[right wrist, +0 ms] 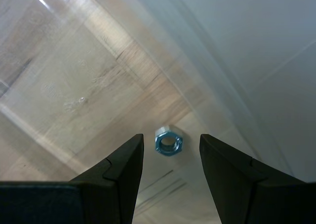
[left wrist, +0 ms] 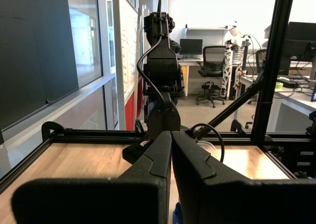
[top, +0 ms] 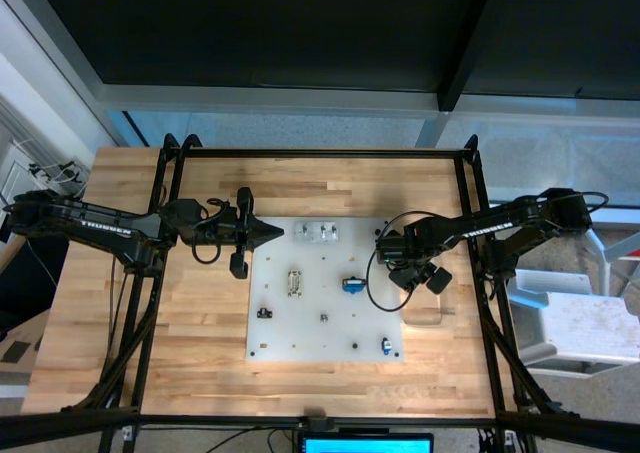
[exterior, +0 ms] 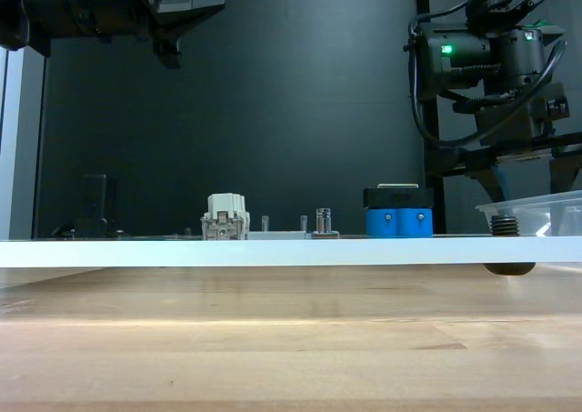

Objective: Pick the M12 fastener and fasten on the M12 threads

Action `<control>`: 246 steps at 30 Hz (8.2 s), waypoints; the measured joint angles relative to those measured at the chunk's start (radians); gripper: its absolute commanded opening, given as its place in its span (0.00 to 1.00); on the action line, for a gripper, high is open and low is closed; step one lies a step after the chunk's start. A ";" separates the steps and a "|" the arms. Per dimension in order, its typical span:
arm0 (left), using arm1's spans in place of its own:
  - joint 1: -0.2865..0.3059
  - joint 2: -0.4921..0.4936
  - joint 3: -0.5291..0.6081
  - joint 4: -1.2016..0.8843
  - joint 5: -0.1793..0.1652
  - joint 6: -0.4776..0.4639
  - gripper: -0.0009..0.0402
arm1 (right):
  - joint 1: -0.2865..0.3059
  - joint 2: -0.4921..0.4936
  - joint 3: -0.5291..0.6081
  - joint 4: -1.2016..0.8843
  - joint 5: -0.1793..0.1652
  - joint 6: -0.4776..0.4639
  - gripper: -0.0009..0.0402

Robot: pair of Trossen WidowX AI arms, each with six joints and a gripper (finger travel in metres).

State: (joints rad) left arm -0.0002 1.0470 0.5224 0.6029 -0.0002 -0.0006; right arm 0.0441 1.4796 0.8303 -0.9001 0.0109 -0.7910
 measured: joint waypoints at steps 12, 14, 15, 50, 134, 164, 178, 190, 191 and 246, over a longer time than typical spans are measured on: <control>0.000 0.000 0.000 0.000 0.000 0.000 0.02 | -0.008 0.005 -0.048 0.042 -0.003 0.000 0.40; 0.000 0.000 0.000 0.000 0.000 0.000 0.02 | -0.008 0.005 -0.055 0.050 -0.003 0.000 0.40; 0.000 0.000 0.000 0.000 0.000 0.000 0.02 | -0.008 0.005 -0.057 0.055 -0.003 0.000 0.40; 0.000 0.000 0.000 0.000 0.000 0.000 0.02 | -0.020 0.034 -0.079 0.112 0.007 -0.004 0.16; 0.000 0.000 0.000 0.000 0.000 0.000 0.02 | 0.495 0.665 1.010 -0.322 0.056 -0.418 0.16; 0.000 0.000 0.000 0.000 0.000 0.000 0.02 | 0.499 0.689 0.959 -0.240 0.076 -0.422 0.16; 0.000 0.000 0.000 0.000 0.000 0.000 0.02 | 0.499 0.687 0.932 -0.208 0.075 -0.422 0.16; 0.000 0.000 0.000 0.000 0.000 0.000 0.02 | 0.498 0.687 0.931 -0.204 0.070 -0.377 0.16; 0.000 0.000 0.000 0.000 0.000 0.000 0.02 | 0.498 0.687 0.930 -0.204 0.068 -0.368 0.16; 0.000 0.000 0.000 0.000 0.000 0.000 0.02 | 0.477 0.713 0.958 -0.200 0.038 0.285 0.15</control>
State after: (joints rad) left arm -0.0002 1.0470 0.5224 0.6029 -0.0006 -0.0010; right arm 0.5209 2.1925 1.7885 -1.1004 0.0490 -0.5064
